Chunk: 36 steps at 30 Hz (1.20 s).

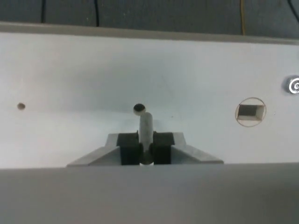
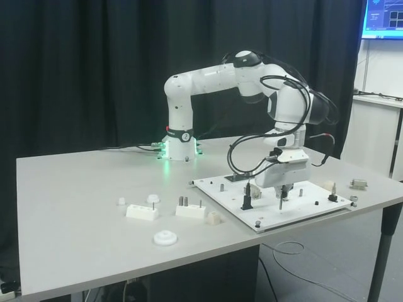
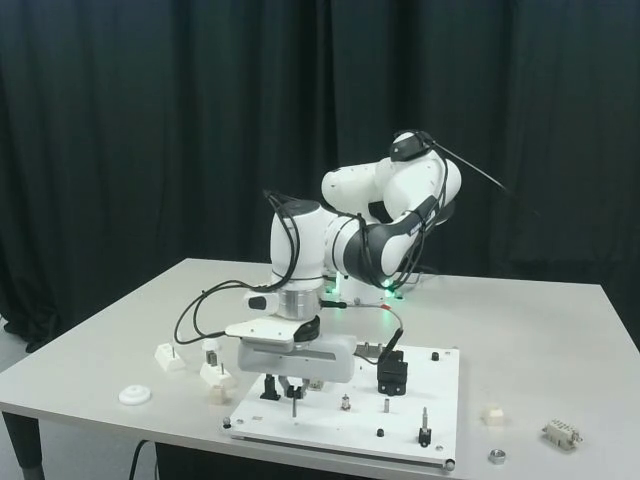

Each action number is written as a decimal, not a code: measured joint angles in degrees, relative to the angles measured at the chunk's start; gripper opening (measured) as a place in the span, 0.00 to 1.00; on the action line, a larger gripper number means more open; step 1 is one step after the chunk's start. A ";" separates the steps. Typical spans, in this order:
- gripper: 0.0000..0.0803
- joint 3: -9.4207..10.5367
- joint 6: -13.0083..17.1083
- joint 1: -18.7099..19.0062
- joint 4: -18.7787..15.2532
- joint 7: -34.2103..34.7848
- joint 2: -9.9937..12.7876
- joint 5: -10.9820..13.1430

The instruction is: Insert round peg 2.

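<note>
Smooth matt white board [image 1: 84, 74], plastic by its look, slim dull grey metal peg [image 1: 146, 128], matt black finger pads [image 1: 127, 145], glossy white arm casing [image 2: 208, 80], matt grey table [image 2: 75, 189], black cloth curtain [image 3: 150, 120] in soft folds

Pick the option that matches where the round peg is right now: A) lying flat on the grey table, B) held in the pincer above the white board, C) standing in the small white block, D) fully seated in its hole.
B: the pincer grips the round peg, whose tip hangs just short of a dark hole in the white board.
</note>
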 joint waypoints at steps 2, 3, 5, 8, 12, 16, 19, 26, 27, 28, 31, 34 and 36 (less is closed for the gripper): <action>0.07 0.10 0.21 -0.06 0.00 0.00 0.00 0.00; 0.07 0.15 0.32 -0.10 0.00 0.00 0.00 0.00; 0.07 0.26 0.63 -0.19 0.00 0.00 0.00 0.00; 0.07 0.45 0.90 -0.35 0.00 0.00 0.00 0.00; 0.07 0.70 1.07 -0.54 0.00 0.00 0.00 0.06; 0.07 0.83 1.10 -0.61 0.00 0.00 -0.01 0.33; 0.07 0.88 1.09 -0.61 0.03 0.00 -0.03 0.54; 0.07 1.06 1.06 -0.61 0.20 0.39 -0.18 0.75; 0.07 1.10 1.06 -0.61 0.23 0.50 -0.22 0.75; 0.07 1.15 1.06 -0.61 0.26 0.60 -0.25 0.75; 0.07 1.31 1.06 -0.61 0.34 0.71 -0.33 0.76; 0.07 1.47 1.06 -0.62 0.42 0.73 -0.34 0.76; 0.07 1.56 1.06 -0.62 0.46 0.77 -0.34 0.76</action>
